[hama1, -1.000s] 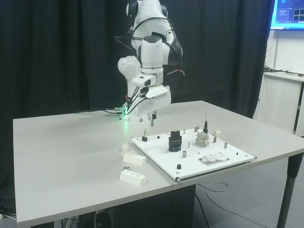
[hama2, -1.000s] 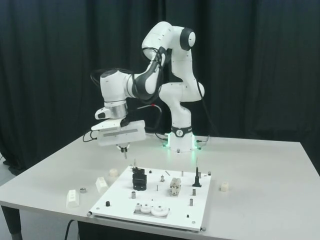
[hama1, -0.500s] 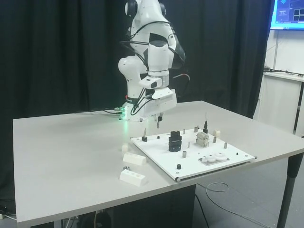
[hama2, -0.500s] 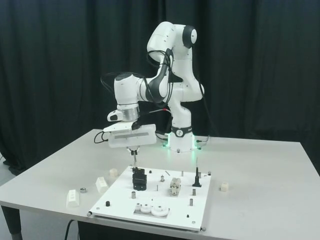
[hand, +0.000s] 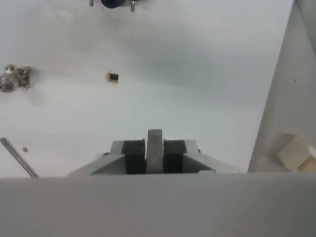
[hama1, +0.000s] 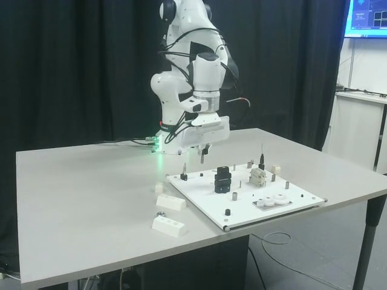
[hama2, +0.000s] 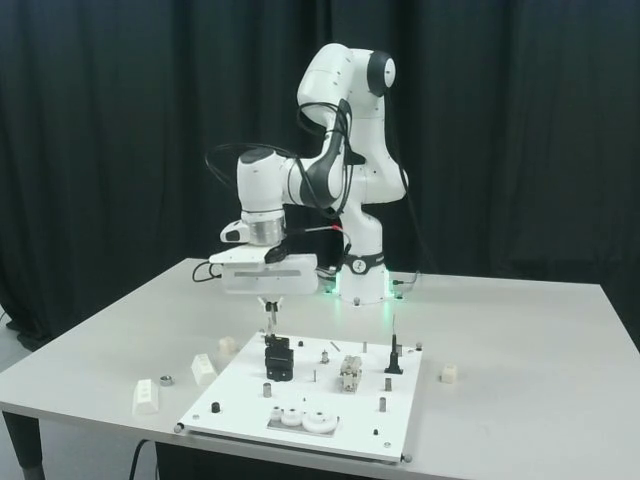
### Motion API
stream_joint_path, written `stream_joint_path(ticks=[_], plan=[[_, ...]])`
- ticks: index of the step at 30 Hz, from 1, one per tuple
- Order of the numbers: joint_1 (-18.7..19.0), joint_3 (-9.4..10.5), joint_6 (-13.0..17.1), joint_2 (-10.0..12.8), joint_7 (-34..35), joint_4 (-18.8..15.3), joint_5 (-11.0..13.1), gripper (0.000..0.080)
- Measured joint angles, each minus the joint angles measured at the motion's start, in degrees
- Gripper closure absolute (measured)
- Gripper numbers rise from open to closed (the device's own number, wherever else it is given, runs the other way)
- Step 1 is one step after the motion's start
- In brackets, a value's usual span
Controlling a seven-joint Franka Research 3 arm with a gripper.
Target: Insert square peg 2.
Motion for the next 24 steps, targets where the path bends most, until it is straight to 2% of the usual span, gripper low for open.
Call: stream_joint_path(ticks=[5,16,24], plan=[[0.9,0.07,1.2,0.6,1.6,-0.1,-0.1,0.0729],[2.4,0.81,6.4,3.4,4.9,-0.3,-0.1,0.0729],[2.6,1.86,8.4,4.4,7.1,-0.4,-0.1,0.0729]])
